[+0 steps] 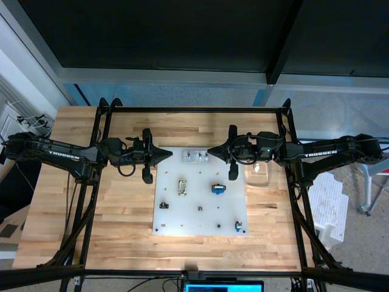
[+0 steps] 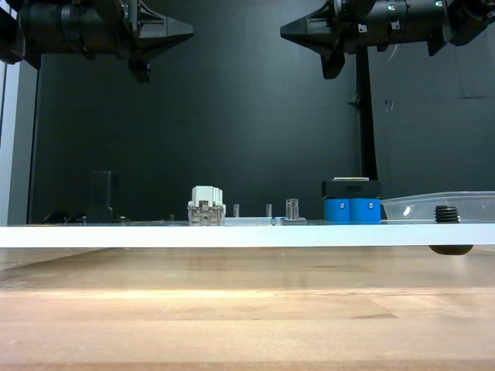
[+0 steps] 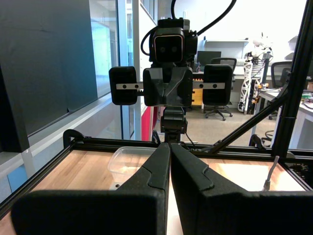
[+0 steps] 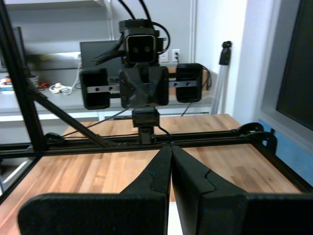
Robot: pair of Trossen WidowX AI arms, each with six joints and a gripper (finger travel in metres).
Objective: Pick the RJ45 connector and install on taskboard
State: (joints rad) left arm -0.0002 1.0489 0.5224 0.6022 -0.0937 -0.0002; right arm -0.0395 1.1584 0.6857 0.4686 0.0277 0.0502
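Found left gripper [image 1: 169, 155] hanging high near far-left corner of taskboard [image 1: 182, 218], tips aimed inward. Fingers [image 3: 151, 171] pressed flat together per left wrist view, no gap, nothing held.

Logged taskboard lying flat at centre of table [image 1: 91, 182], approx. midway btwn arms. Read fittings off high view, left to right:
- small black fitting [image 1: 164, 205]
- whitish housing [image 1: 182, 187]
- silver fitting [image 1: 197, 157] at far edge
- blue block [image 1: 217, 188]
- small blue fitting [image 1: 239, 227] near front-right corner

Found right gripper [image 1: 209, 151] at approx. same height over taskboard's far edge, above silver fitting, pointing back at left gripper. Tips facing, apart, not touching. Fingers [image 4: 154, 176] closed tight per right wrist view, nothing gripped.

Noted clear tray [image 1: 258, 173] on table at taskboard's right edge. Touching or just beside: can't tell.

Cross-check of views:
- Got layout of fittings from high view only.
- Got heights from low view only: left gripper [image 2: 189, 32] and right gripper [image 2: 282, 32] well above whitish housing [image 2: 206, 210] and blue block [image 2: 352, 209].
- Saw right arm [image 3: 170, 73] head-on only in left wrist view, left arm [image 4: 142, 78] head-on only in right wrist view.
- Saw into clear tray [image 3: 129, 164] best via left wrist view.
- Could not confirm RJ45 connector in any view: too small, position not established.
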